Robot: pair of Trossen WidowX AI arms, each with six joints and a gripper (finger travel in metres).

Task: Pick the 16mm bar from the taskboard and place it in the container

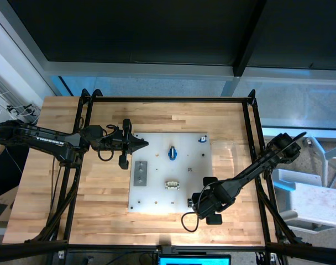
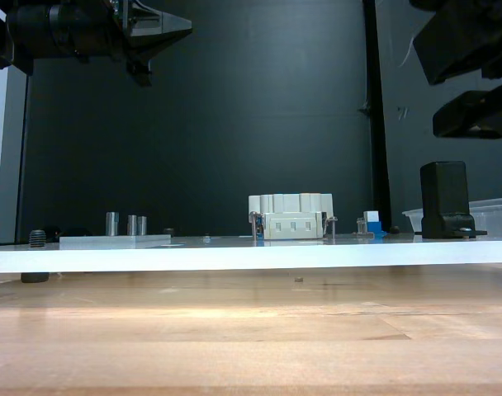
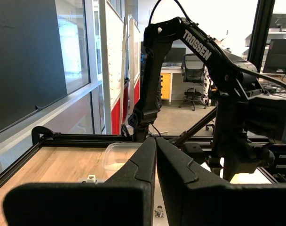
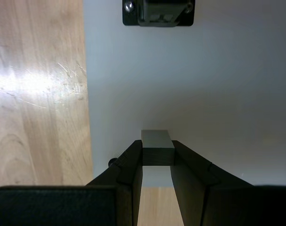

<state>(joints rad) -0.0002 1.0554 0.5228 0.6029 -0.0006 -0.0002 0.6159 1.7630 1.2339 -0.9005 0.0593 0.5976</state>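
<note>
Two arms reach over one white taskboard [image 1: 157, 193]. Taking the board's centre as the clock's middle in the high view, the right gripper [image 4: 157, 153] hangs at 5 o'clock near the board's corner. Its jaws are narrow and pinch the single 16mm bar [image 4: 157, 140] crosswise between the fingertips, above the board's edge. The left gripper [image 1: 141, 143] hovers at 10 o'clock with its jaws pressed together and holding nothing. The one clear container [image 1: 229, 152] sits on the table at 3 o'clock, just beside the board. The board carries one blue knob [image 1: 172, 153], one grey block [image 1: 141, 172] and one silver connector [image 1: 172, 185].
</note>
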